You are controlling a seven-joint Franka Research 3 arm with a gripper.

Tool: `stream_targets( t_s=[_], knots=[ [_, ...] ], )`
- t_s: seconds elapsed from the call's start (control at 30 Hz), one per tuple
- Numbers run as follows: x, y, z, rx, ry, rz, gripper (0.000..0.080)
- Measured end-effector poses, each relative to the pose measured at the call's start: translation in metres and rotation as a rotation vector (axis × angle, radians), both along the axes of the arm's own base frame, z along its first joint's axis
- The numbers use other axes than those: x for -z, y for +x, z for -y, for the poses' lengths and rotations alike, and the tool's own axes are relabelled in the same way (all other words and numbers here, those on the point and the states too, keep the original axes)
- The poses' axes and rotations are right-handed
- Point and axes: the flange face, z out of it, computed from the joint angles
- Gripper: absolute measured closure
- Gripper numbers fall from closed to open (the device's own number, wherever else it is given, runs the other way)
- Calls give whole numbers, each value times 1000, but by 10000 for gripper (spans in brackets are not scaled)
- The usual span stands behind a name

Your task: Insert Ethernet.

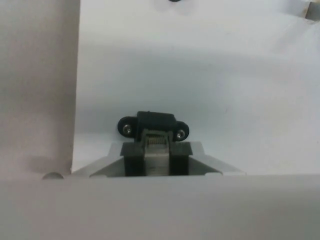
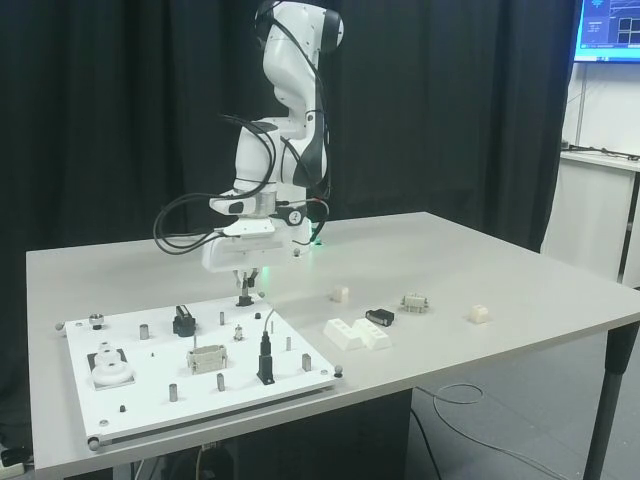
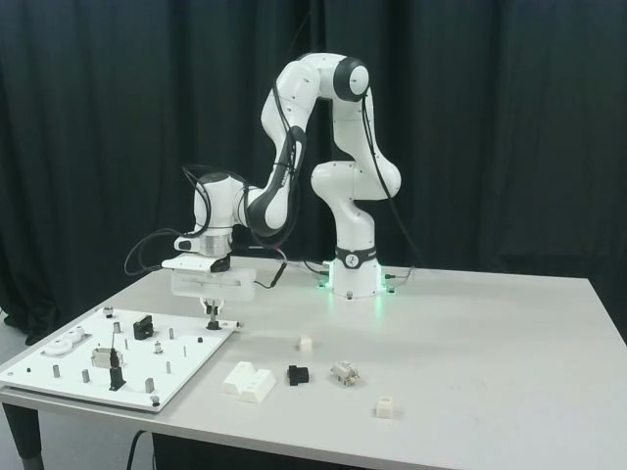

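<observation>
White board (image 2: 150, 395) in the lower left of the first room view, and the arm (image 3: 294, 127) reaches down over its far edge, the gripper (image 2: 243, 288) low above it. In the wrist view the black fingers (image 1: 132, 159) are clenched on the plug (image 1: 157, 150), which sits between them with its contact end showing, near the middle of the frame and a little below it. Just beyond the plug tip is the black socket (image 1: 153, 124), a small block held to the board by a screw on each side. Plug and socket look lined up, but I cannot tell whether the tip has entered the opening or only stands at it; it does not look seated.

So, as I judge it, the picking up and the carrying over are done, and the arm is at the approach or the very start of the push. What is left is driving the plug home into the socket and then letting go.

In the second room view the same spot lies left of centre, the gripper down at the board's near corner toward the robot base. Other small parts (image 2: 365, 325) lie loose on the grey table (image 2: 500, 270) to the right of the board, well apart from the work.
</observation>
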Motion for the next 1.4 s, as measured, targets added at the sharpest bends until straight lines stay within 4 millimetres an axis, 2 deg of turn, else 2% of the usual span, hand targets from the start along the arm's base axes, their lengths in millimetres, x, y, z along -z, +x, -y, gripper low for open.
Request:
stream_targets(
  t_s=[0.63, 1.4],
  knots=[
    [0, 1, 1, 6, 3, 2, 704],
    [-1, -2, 9, 126, 52, 32, 704]
  ],
)
